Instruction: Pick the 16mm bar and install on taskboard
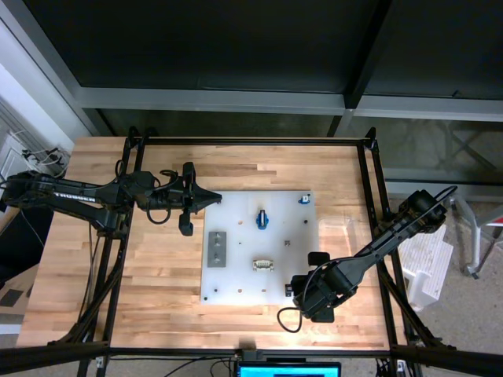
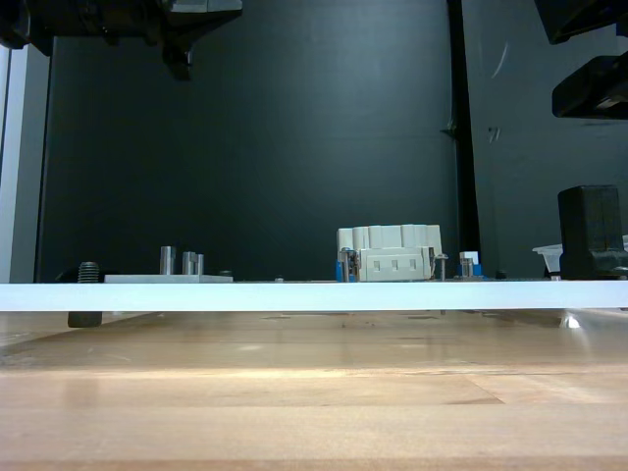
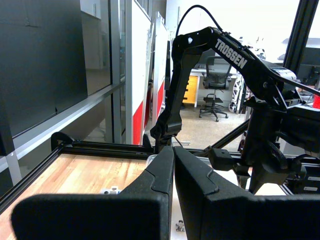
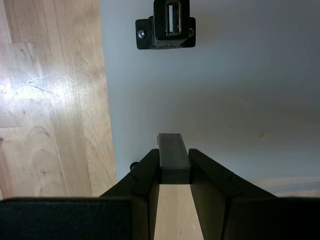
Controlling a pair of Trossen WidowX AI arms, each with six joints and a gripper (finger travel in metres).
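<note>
In the right wrist view, my right gripper (image 4: 173, 159) is shut on a short grey bar (image 4: 173, 147). The bar's end sticks out past the fingertips, just above the white taskboard (image 4: 225, 100) near its corner. From above, that gripper (image 1: 305, 294) hovers at the board's near right corner and hides the bar. My left gripper (image 1: 211, 199) hangs high over the board's left edge, pointing right. Its fingers (image 3: 159, 172) are shut with nothing between them.
A black USB socket (image 4: 165, 22) sits on the board ahead of the bar. The board (image 1: 236, 283) also carries a grey plate with pegs (image 1: 216, 250), a beige connector (image 1: 262, 265), a blue part (image 1: 262, 219) and a black block (image 1: 317, 258). Bare wood surrounds it.
</note>
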